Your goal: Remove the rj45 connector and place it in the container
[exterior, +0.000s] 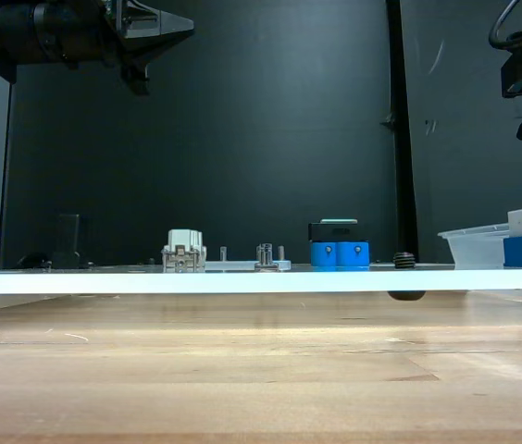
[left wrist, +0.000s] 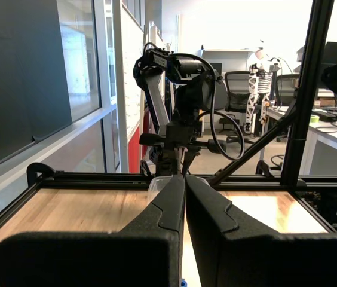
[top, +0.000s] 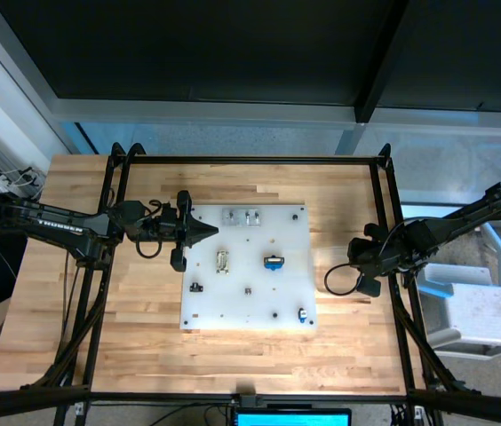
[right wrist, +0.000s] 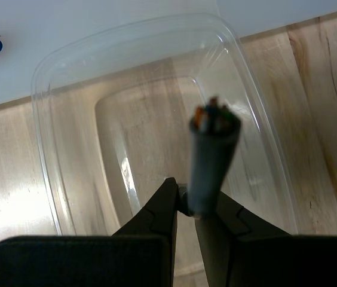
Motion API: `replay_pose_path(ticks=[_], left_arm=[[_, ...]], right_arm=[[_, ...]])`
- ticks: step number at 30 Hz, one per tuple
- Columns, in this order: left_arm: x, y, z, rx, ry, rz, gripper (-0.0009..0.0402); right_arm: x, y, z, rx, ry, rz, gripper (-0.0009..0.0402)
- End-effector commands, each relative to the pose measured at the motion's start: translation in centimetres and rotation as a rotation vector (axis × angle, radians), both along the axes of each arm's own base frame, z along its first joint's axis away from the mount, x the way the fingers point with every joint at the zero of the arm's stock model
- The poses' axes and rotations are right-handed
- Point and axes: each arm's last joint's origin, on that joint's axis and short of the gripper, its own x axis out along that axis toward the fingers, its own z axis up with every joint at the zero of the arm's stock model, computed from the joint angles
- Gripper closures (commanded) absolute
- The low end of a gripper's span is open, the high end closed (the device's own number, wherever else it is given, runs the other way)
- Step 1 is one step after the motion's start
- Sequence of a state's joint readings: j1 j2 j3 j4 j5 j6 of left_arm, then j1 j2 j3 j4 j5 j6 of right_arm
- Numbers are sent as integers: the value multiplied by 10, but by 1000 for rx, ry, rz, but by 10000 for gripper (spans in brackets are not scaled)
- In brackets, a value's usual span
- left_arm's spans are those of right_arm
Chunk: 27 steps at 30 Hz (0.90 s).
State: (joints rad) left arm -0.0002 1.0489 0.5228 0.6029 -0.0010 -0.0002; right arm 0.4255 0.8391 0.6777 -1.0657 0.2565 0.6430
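The right pincer [right wrist: 186, 200] is shown clamped on the rj45 connector [right wrist: 212, 149]. Its grey cable stub is pinched between the fingers, and coloured wire ends can be seen at its tip. The connector is held over the open container [right wrist: 73, 155], which is set on the table [top: 99, 337] just beside the right edge of the white board [top: 246, 266]. The right arm is extended inward from the right edge, with its wrist angled downward. The left pincer [left wrist: 184, 179] is pressed together and raised high over the board's left edge, its arm stretched out level.
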Motion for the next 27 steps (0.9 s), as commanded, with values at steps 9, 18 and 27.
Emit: replay_pose_path(ticks=[9, 18, 27], left_arm=[[0, 0, 0, 0, 0, 0, 393], [0, 0, 0, 0, 0, 0, 393], [0, 0, 0, 0, 0, 0, 393]], right_arm=[[1, 1, -2, 17, 23, 5, 385], [2, 2, -2, 30, 35, 10, 276], [2, 2, -2, 27, 34, 9, 191]])
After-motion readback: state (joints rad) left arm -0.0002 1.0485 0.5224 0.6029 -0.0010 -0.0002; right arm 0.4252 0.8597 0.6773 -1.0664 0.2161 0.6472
